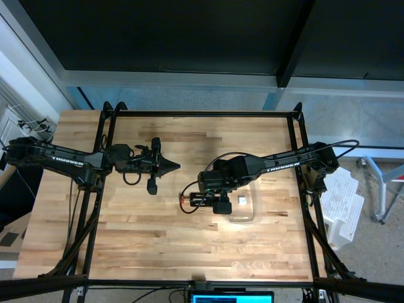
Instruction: Pick the USB-C connector and install on taskboard
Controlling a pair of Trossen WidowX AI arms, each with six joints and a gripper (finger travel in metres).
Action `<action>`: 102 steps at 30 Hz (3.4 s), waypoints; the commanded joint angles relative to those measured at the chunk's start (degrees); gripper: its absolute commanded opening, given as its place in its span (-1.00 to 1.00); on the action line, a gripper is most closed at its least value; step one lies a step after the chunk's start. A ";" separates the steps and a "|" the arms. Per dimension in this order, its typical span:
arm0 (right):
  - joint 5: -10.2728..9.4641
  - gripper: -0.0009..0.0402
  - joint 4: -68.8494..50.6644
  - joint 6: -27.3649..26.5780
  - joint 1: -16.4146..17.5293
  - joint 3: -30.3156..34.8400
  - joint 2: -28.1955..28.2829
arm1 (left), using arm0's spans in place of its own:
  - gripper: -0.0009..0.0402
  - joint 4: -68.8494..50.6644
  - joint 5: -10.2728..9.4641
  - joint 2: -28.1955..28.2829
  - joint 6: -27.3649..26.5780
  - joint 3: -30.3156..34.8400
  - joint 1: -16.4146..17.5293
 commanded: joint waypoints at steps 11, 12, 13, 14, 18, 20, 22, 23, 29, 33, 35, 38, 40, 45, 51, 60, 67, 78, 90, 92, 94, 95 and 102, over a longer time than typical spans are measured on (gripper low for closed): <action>0.57 0.24 9.49 -1.70 -0.72 -8.48 -10.69 | -0.96 0.00 0.02 0.00 0.00 0.00 0.00; 0.52 0.23 11.43 -1.84 -0.85 -10.05 -12.41 | -0.96 -0.02 0.02 0.00 0.00 0.00 0.00; 0.52 0.20 13.53 -2.12 -1.09 -11.76 -13.90 | -0.96 -0.02 0.02 0.00 0.00 0.00 0.00; 0.52 0.17 15.67 -2.67 -1.18 -13.40 -15.41 | -0.96 -0.02 0.02 0.00 0.00 0.00 0.02; 0.50 -0.01 24.98 -5.05 -2.16 -20.31 -21.53 | -0.96 0.04 0.02 0.00 0.00 0.00 0.00; 0.37 -0.11 29.97 -6.29 -3.13 -23.67 -24.26 | -0.96 -0.02 0.02 0.00 0.00 0.00 0.02; 0.15 -0.22 34.69 -7.34 -4.17 -26.91 -26.82 | -0.96 0.00 0.02 0.00 0.00 0.00 0.00; -0.07 -0.27 36.85 -7.74 -4.61 -28.39 -28.06 | -0.96 0.02 0.02 0.00 0.00 0.00 0.00; -2.45 -0.59 47.34 -9.18 -7.85 -35.65 -34.03 | -0.96 0.00 0.02 0.00 0.00 0.00 0.00; -4.68 -0.84 53.64 -9.70 -9.62 -39.87 -36.94 | -0.96 0.02 0.02 0.00 0.00 0.00 0.02; -4.70 -0.97 57.48 -10.60 -9.84 -42.27 -38.38 | -0.96 0.00 0.02 0.00 0.00 0.00 0.00; -5.07 -0.93 63.32 -10.88 -10.27 -45.79 -40.24 | -0.96 0.02 0.02 0.00 0.00 0.00 0.02; -6.23 -0.95 66.62 -10.75 -10.86 -47.84 -41.24 | -0.96 0.02 0.02 0.00 0.00 0.00 0.00; -6.99 -0.96 73.13 -10.69 -11.41 -52.54 -43.52 | -0.96 0.00 0.02 0.00 0.00 0.00 0.02; -7.65 -0.96 81.74 -10.38 -11.54 -58.10 -45.33 | -0.96 0.02 0.02 0.00 0.00 0.00 0.00; -9.05 -0.96 91.36 -8.41 -11.58 -64.28 -46.62 | -0.96 0.00 0.02 0.00 0.00 0.00 0.02; -9.05 -0.96 96.00 -8.28 -11.56 -67.56 -47.01 | -0.96 0.00 0.02 0.00 0.00 0.00 0.00; -9.03 -0.96 96.17 -8.31 -11.56 -67.76 -47.04 | -0.96 0.00 0.02 0.00 0.00 0.00 0.00; -9.01 -0.96 96.15 -8.33 -11.56 -67.76 -47.04 | -0.96 0.02 0.02 0.00 0.00 0.00 0.02; -9.01 -0.96 96.13 -8.35 -11.54 -67.73 -47.04 | -0.96 0.02 0.02 0.00 0.00 0.00 0.00; -9.01 -0.96 96.13 -8.33 -11.56 -67.76 -47.04 | -0.96 0.02 0.02 0.00 0.00 0.00 0.00; -9.01 -0.96 96.13 -8.35 -11.56 -67.73 -47.04 | -0.96 0.02 0.02 0.00 0.00 0.00 0.02; -9.01 -0.96 96.04 -8.35 -11.56 -67.73 -47.04 | -0.96 0.02 0.02 0.00 0.00 0.00 0.00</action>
